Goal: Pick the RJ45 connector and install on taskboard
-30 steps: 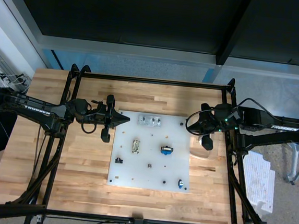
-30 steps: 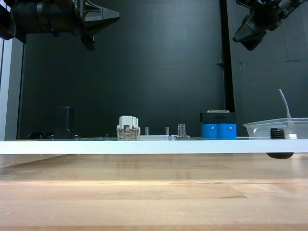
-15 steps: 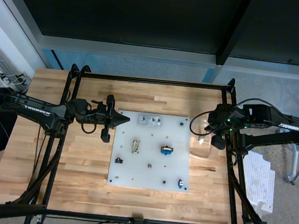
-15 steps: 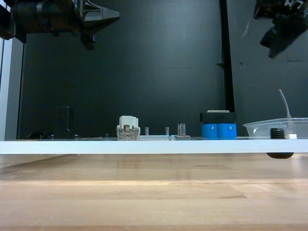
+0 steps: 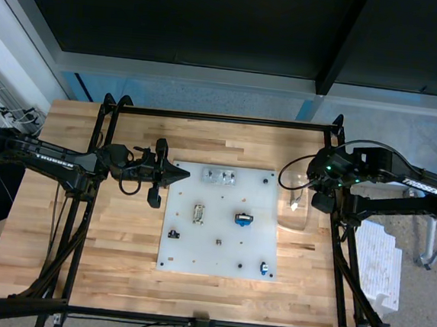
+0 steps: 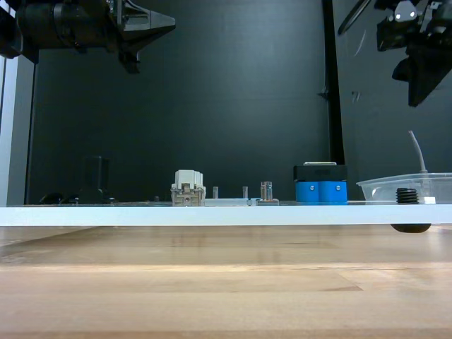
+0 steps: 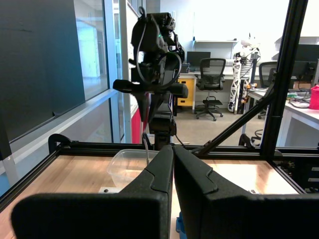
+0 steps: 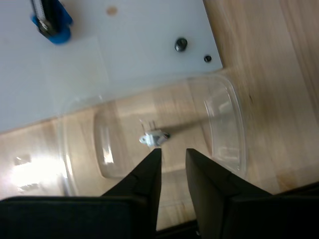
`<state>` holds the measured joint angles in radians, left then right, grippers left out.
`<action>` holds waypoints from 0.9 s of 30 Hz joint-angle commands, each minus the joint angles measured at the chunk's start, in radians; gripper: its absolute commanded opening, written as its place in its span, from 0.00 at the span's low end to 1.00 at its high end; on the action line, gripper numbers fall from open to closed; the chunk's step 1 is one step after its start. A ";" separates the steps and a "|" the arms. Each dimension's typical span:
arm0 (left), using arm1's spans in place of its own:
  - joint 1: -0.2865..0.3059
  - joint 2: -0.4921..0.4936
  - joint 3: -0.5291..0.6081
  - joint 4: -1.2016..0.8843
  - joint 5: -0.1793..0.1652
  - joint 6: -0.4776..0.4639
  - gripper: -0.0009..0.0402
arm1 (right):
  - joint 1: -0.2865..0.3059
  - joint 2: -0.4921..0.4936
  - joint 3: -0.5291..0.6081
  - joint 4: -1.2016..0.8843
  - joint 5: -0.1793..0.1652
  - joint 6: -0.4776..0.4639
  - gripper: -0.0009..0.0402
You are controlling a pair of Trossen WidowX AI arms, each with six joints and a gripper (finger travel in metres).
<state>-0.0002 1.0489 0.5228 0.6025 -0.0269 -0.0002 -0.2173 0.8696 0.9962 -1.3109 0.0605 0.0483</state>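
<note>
Plastic so small should be light and skittish: the RJ45 connector [image 8: 153, 136] in the clear tray [image 8: 227, 144] beside the taskboard [image 5: 195, 253] wants pinching across its stiff body by the slightly parted, empty right gripper [image 8: 173, 152] overhead; the closed left gripper [image 5: 183, 174] hovers by the board's left edge.

Both arms black, slim links with white lettering; looped black cables at the wrists; left gripper [image 5: 184, 174], black wedge fingers, over the taskboard [image 5: 218, 257] edge; right gripper [image 8: 173, 151], alike, above the clear tray [image 8: 238, 130].
</note>
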 commanded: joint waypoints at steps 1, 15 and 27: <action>0.000 0.000 0.000 0.000 0.000 0.000 0.02 | -0.021 0.025 -0.013 -0.001 0.000 -0.039 0.25; 0.000 0.000 0.000 0.000 0.000 0.000 0.02 | -0.029 0.089 -0.138 0.071 -0.001 -0.037 0.43; 0.000 0.000 0.000 0.000 0.000 0.000 0.02 | -0.025 0.187 -0.198 0.177 -0.012 -0.037 0.47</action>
<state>-0.0002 1.0489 0.5228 0.6022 -0.0269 -0.0002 -0.2440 1.0481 0.8028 -1.1408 0.0490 0.0147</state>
